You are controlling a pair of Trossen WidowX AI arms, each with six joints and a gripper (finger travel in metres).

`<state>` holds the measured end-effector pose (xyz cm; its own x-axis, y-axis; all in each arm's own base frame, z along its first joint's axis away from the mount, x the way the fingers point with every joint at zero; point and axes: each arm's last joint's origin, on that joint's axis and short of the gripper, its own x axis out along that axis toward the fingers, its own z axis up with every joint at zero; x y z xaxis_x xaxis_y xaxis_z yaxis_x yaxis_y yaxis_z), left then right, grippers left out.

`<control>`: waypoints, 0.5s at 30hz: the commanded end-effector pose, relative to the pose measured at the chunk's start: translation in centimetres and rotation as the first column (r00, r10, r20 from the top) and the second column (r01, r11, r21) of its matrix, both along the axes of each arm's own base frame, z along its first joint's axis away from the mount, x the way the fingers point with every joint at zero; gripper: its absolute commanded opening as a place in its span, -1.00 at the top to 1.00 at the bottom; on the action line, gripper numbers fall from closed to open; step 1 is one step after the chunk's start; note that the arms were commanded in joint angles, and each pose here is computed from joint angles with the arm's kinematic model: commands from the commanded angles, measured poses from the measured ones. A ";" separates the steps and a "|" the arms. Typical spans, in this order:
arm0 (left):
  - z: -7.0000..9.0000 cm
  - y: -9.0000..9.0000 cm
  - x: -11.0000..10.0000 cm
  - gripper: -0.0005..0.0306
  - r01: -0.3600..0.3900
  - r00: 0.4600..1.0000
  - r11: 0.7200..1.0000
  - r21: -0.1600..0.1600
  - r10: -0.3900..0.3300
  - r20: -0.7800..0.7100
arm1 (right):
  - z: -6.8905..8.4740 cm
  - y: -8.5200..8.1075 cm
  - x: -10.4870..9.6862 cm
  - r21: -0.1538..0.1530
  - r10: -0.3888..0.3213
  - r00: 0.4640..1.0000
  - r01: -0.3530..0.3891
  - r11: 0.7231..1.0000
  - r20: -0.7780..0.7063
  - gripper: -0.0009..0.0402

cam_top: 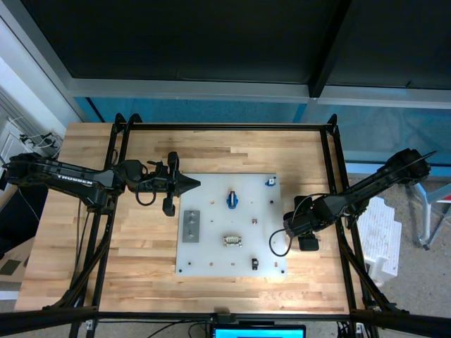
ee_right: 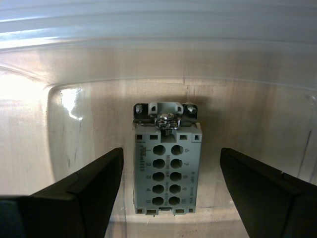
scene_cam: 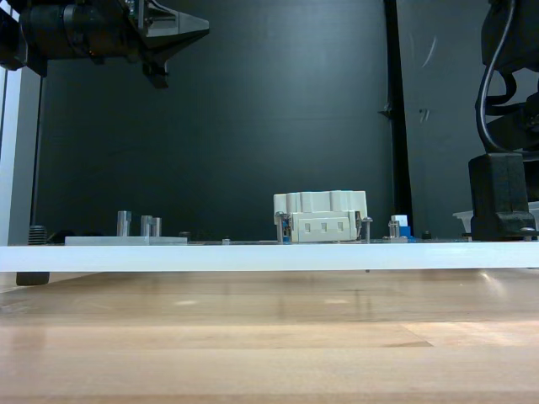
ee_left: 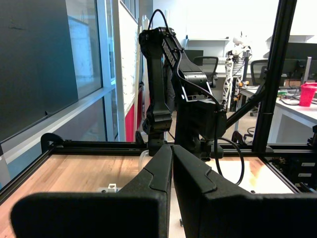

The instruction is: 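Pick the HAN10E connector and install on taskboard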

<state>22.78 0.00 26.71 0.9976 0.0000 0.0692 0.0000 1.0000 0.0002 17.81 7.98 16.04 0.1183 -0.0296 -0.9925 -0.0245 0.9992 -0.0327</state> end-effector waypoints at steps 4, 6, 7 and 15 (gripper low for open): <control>0.0 0.0 0.0 0.96 0.000 1.000 1.000 0.000 0.000 0.000 | 0.0 0.0 0.0 0.003 -0.001 1.000 0.001 1.000 0.001 -0.12; 0.0 0.0 0.0 0.96 0.000 1.000 1.000 0.000 0.000 0.000 | 0.0 0.0 0.0 0.002 -0.001 1.000 0.001 1.000 0.001 -0.02; 0.0 0.0 0.0 0.96 0.000 1.000 1.000 0.000 0.000 0.000 | 0.0 0.0 0.0 0.001 -0.001 1.000 0.001 1.000 0.002 0.03; 0.0 0.0 0.0 0.96 0.000 1.000 1.000 0.000 0.000 0.000 | 0.0 0.0 0.1 0.003 -0.002 1.000 0.002 1.000 0.006 0.45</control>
<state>22.79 0.00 26.72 0.9976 0.0000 0.0696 0.0000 1.0000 -0.0002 17.88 7.99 16.05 0.1250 -0.0261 -0.9918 -0.0232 0.9993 -0.0293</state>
